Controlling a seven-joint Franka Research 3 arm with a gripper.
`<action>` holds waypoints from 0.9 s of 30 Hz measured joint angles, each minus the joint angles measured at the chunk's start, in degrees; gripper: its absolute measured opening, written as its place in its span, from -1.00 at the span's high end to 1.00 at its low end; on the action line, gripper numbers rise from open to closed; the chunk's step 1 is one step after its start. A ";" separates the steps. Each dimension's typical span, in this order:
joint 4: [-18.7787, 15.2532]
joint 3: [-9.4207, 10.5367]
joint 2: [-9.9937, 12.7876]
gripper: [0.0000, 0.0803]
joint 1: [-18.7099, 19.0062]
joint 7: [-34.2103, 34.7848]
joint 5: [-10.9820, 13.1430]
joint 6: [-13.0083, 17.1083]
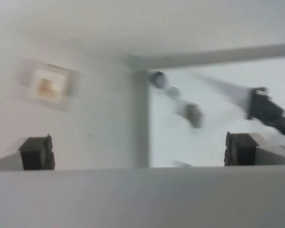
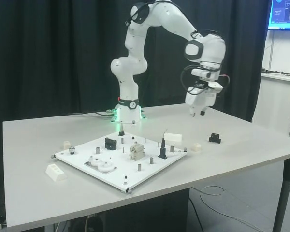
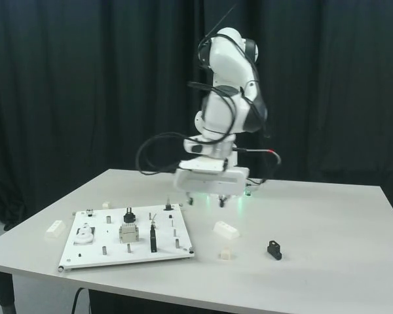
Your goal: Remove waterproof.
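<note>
Holds the gripper [image 2: 198,114] high over the grey table [image 2: 241,154], past the far corner of the white board [image 2: 150,174] and touching nothing. Keeps the jaws wide apart in the wrist view, with nothing between the black fingertips [image 1: 36,153]. Cannot tell for sure which piece is the waterproof part. Likeliest is the black plug [image 2: 162,151], upright on the board near the edge that faces a long white block [image 2: 172,137] and a small white cube [image 2: 196,147] on the table. Leaves a black clip [image 2: 214,138] alone near the table's right edge. Carries writing on a lit screen [image 2: 284,12] beyond the table, too small to read.
</note>
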 joint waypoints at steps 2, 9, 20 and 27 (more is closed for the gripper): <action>0.00 0.00 -0.28 -0.99 -1.66 -1.92 -0.06 -0.05; -0.01 -0.03 -0.62 -0.99 -7.38 -8.55 -0.07 -0.06; -0.91 -0.05 -0.60 -0.99 -15.10 -16.50 0.77 1.00; -2.56 -0.12 -0.20 -0.99 -19.03 -22.05 3.99 4.75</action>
